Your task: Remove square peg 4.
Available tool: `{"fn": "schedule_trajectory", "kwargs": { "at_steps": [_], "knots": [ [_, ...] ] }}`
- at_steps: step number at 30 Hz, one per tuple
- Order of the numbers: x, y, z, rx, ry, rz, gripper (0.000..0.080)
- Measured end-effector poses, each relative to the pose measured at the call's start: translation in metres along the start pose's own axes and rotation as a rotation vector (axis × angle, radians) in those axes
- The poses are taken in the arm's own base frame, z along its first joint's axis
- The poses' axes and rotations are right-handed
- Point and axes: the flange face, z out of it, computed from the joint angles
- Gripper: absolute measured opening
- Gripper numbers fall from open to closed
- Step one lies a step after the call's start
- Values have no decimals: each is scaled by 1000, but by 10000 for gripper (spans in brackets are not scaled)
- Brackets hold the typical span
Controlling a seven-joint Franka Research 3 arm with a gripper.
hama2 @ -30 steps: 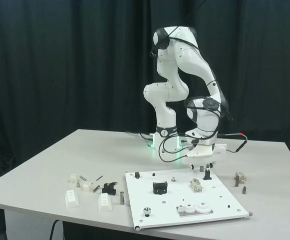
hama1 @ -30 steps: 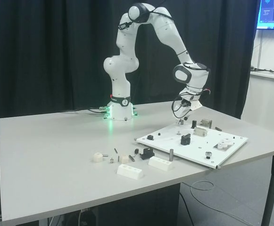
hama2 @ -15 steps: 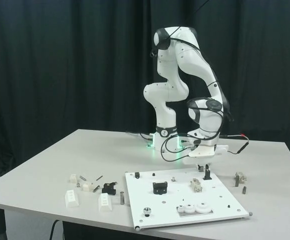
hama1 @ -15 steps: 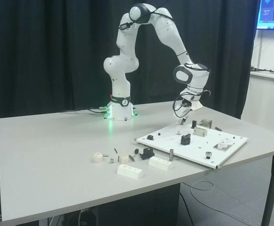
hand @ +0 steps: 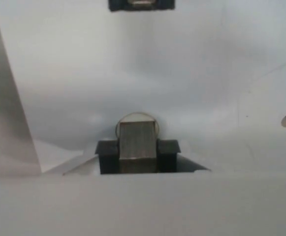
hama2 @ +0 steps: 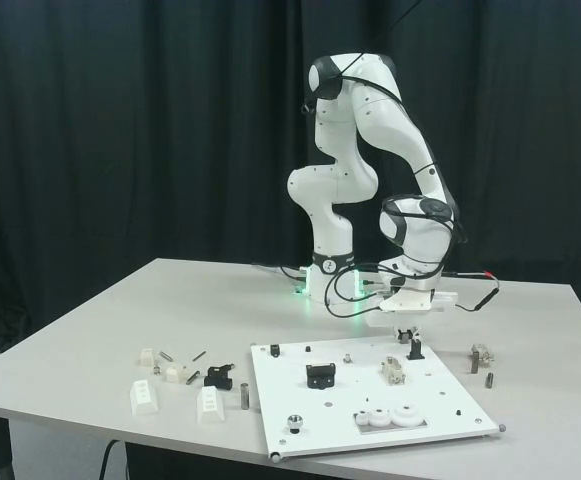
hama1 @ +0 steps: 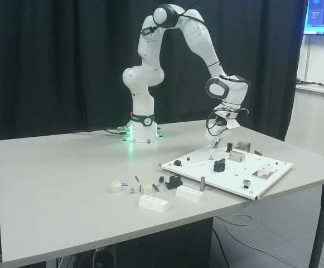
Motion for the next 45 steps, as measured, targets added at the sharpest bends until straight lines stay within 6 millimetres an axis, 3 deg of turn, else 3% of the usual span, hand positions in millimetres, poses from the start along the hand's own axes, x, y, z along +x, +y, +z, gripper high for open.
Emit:
{"fn": "schedule_trajectory", "kwargs": {
  "at_steps": [45],
  "knots": [
    [2, 1, -2, -9, -20, -11, 154]
  ]
}}
